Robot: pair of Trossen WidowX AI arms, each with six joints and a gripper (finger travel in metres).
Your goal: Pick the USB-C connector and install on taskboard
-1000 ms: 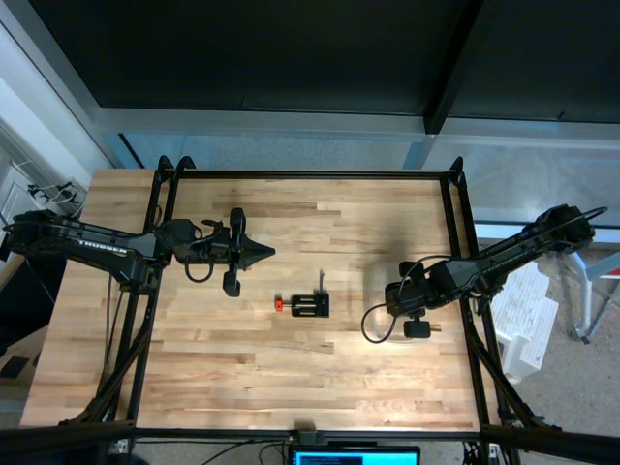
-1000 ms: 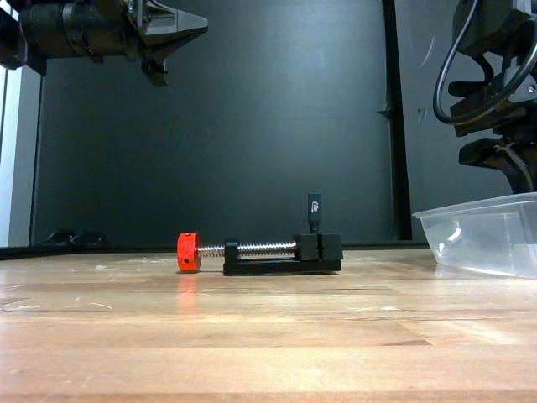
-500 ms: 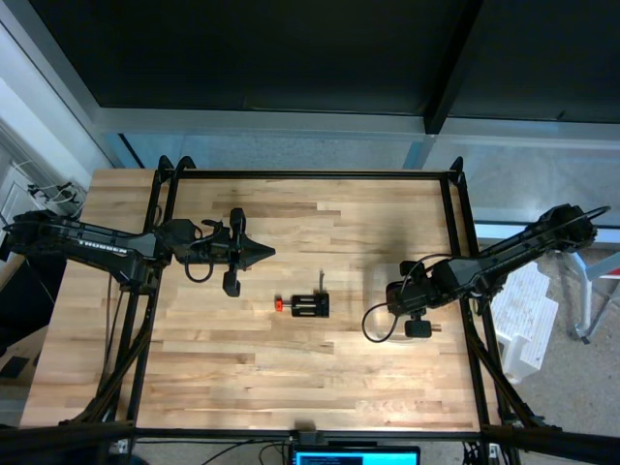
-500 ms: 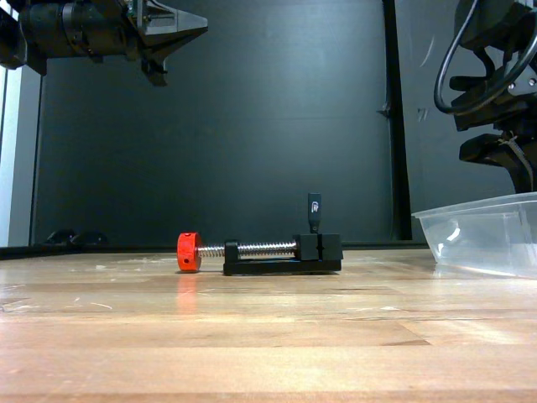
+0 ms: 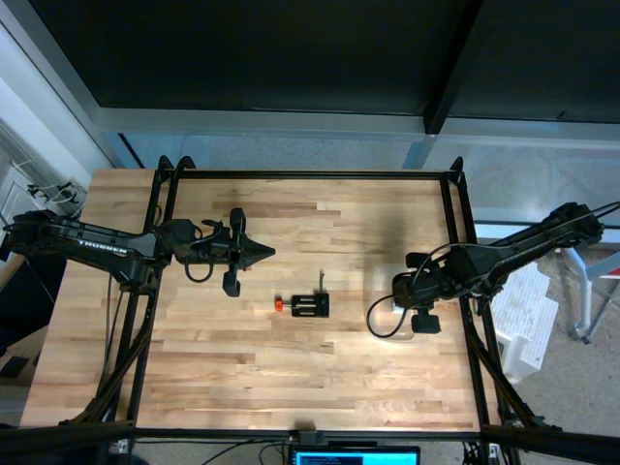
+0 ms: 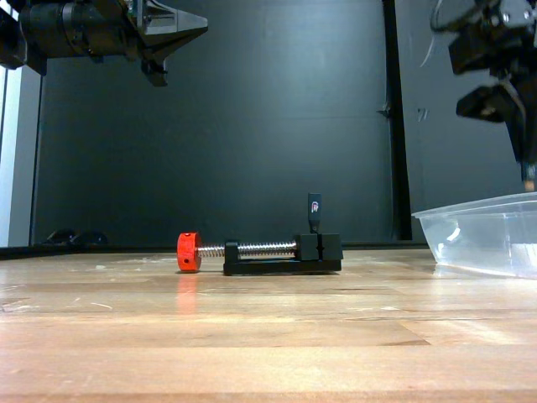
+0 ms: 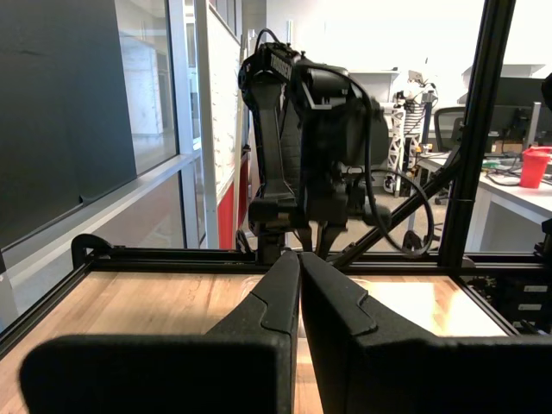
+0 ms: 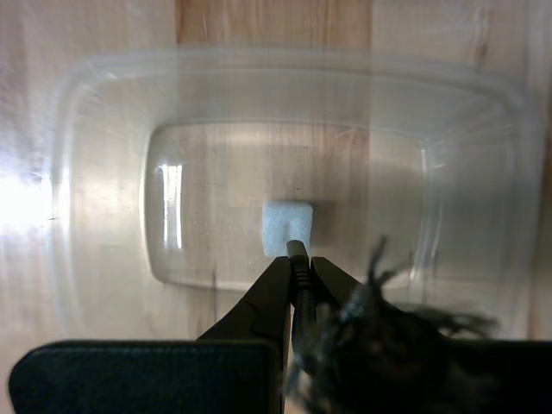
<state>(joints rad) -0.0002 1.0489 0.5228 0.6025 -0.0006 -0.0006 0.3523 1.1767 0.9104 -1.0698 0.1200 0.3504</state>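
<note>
The taskboard (image 5: 308,305) (image 6: 281,256) is a small black block on the wooden table, with a red-orange knob (image 6: 188,251) at its left end and a thin upright pin (image 6: 314,210). My right gripper (image 8: 298,269) (image 6: 526,172) hangs above a clear plastic tray (image 8: 276,65) and is shut on the USB-C connector (image 8: 298,257), a thin black piece that pokes out between the fingertips. My left gripper (image 7: 299,259) (image 5: 266,253) is shut on nothing and sits high above the table, left of the taskboard.
The clear tray (image 6: 478,239) stands on the table to the right of the taskboard, and a small white block (image 8: 285,226) lies on its floor below the connector tip. A black frame (image 5: 310,175) borders the table.
The right gripper has risen out of the tray, shut on the connector, and shifted slightly right. The left arm and the taskboard have not moved.
</note>
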